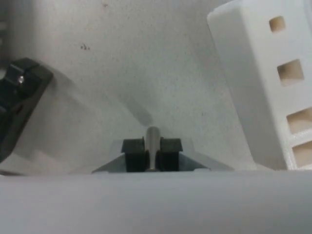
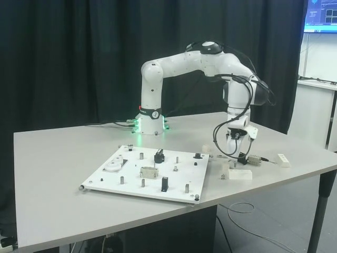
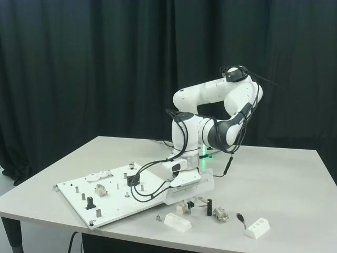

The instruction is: Place round peg 2.

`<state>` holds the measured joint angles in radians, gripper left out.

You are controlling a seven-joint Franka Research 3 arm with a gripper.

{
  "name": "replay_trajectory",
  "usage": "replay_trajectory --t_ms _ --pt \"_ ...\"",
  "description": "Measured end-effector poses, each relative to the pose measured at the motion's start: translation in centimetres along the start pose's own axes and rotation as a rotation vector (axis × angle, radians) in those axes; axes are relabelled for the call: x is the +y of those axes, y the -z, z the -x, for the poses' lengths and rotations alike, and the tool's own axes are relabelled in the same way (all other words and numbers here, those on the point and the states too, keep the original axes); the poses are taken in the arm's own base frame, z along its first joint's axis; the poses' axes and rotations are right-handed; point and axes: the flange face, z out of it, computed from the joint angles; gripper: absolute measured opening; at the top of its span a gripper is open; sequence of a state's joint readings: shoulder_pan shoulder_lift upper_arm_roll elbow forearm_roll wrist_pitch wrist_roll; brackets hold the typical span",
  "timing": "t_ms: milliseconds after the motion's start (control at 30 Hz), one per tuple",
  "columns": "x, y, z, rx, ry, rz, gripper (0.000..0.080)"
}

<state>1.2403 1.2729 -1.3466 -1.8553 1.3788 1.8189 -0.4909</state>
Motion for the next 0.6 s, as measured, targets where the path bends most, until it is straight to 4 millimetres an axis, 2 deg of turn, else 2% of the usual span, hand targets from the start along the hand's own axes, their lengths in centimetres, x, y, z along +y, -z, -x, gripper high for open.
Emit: replay_trajectory --t_ms 300,333,533,567,600 --pt "0.0 0.1 0.0 0.001 -0.006 0.001 0.0062" --pt "0.0 0.1 0.0 0.001 -0.006 0.002 0.0212" --pt "-0.2 1.0 0.1 -0.005 -0.003 0.000 0.0212" --pt "-0.2 1.2 0.1 -0.008 -0.003 -0.002 0.0615" --pt "-0.3 1.4 0.1 -0.009 -0.004 -0.003 0.0615"
